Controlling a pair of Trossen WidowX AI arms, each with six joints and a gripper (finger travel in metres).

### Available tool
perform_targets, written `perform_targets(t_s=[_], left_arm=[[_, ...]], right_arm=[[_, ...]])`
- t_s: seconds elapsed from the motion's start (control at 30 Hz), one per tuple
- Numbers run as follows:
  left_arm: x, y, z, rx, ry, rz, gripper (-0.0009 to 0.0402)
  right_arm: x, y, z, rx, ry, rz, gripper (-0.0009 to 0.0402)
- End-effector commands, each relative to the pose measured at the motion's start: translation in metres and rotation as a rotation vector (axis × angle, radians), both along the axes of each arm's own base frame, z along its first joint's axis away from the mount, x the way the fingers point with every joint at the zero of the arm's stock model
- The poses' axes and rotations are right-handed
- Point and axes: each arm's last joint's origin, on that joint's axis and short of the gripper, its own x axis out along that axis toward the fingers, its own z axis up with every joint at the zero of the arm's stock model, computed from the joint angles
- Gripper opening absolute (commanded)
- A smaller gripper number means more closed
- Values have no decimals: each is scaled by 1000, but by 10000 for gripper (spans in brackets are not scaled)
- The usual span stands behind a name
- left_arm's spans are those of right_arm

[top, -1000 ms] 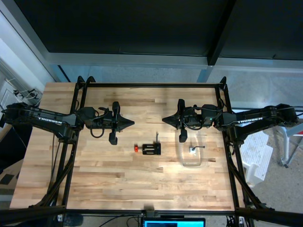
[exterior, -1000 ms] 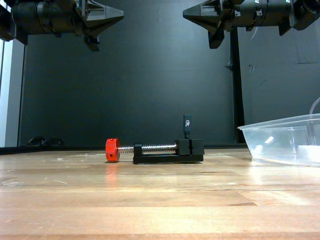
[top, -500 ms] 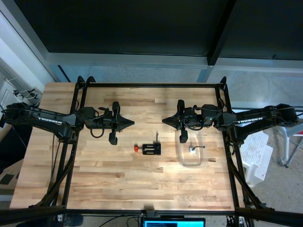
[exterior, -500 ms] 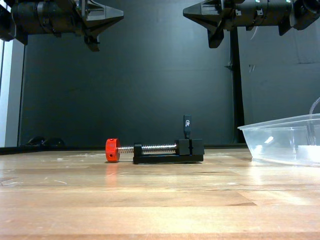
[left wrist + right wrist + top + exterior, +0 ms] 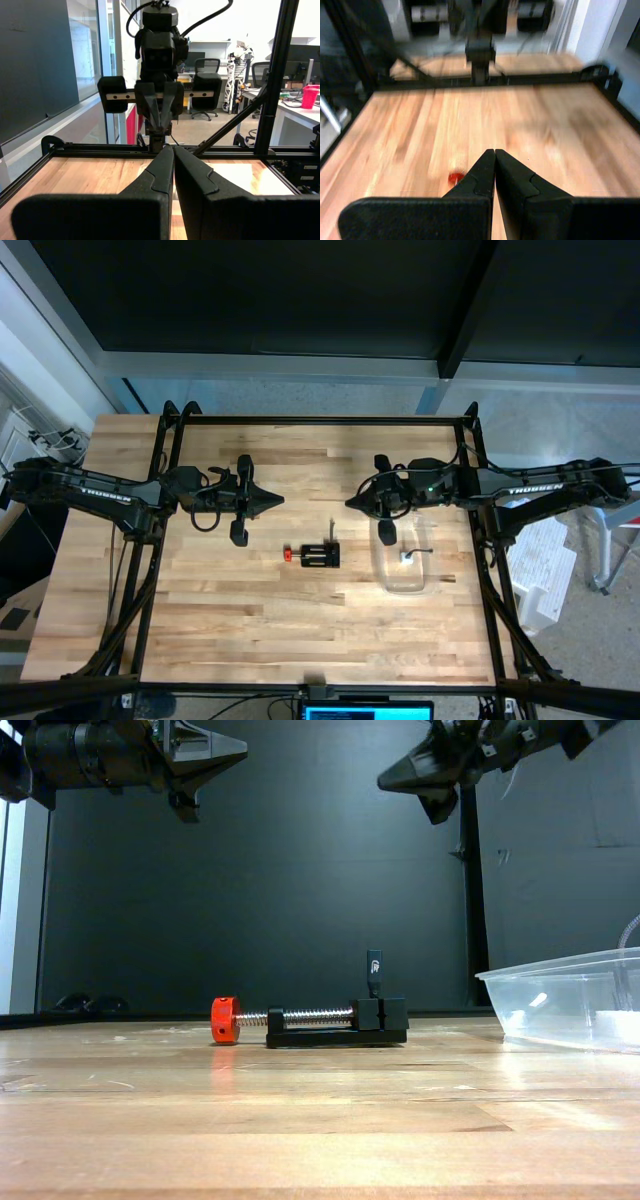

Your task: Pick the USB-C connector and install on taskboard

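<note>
The left arm [image 5: 70, 483] and right arm [image 5: 560, 480] are matte black, with white TROSSEN lettering [image 5: 96, 493] on the links behind the fingers. The left gripper [image 5: 280, 501], over the table's left half, and the right gripper [image 5: 349, 504], over its right half, each taper to two black wedge-shaped fingers [image 5: 159, 172] that meet along a thin seam. A black cable [image 5: 203, 522] loops behind the left fingers. A green light [image 5: 431, 478] glows behind the right ones.

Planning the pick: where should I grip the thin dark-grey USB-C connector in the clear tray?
Mid-length, from straight above, fingers across its width: the thin dark-grey USB-C connector seems to lie flat inside the clear plastic tray, whose walls block side approaches. Right gripper, shut, hovers beside the tray; left gripper, shut, hovers opposite.
</note>
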Motion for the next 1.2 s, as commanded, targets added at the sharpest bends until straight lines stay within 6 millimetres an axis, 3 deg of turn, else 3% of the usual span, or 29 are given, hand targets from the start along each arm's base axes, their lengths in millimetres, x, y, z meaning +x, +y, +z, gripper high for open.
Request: perform_targets(t_s=[0.03,0.33,0.97,1.2], left_arm=[[0,0,0,0,-1,0,0],[0,0,0,0,-1,0,0],[0,0,0,0,-1,0,0],[0,0,0,0,-1,0,0]], right_arm=[[-5,1,1,27,126,-7,0],[-27,12,1,63,458,-3,0],[-56,20,-10,145,809,-98,1],[-55,21,-19,165,925,-157,50]])
